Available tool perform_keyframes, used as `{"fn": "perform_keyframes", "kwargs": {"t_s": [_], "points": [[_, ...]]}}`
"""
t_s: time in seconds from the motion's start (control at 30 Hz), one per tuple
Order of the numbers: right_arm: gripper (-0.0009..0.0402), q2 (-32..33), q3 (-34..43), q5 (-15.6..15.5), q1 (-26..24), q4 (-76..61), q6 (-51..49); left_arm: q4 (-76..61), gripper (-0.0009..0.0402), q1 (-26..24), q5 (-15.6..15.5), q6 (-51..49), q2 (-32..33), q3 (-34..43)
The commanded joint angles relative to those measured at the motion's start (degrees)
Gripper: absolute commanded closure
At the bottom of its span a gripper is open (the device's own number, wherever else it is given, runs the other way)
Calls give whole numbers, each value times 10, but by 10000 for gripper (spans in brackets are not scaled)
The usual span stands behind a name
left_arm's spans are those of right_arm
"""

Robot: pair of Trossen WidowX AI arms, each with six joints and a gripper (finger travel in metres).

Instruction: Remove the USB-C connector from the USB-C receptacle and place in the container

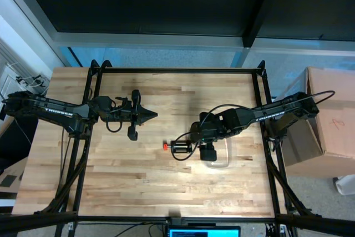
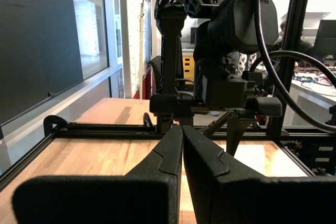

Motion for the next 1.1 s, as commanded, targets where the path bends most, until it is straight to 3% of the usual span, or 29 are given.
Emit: {"fn": "perform_keyframes", "kwargs": {"t_s": [0.03, 1.1], "points": [[150, 9, 0, 0, 0, 7, 1, 0, 393, 0, 0, 0, 0, 0], [150, 50, -1, -1, 9, 31, 31, 0, 393, 0, 0, 0, 0, 0]]}}
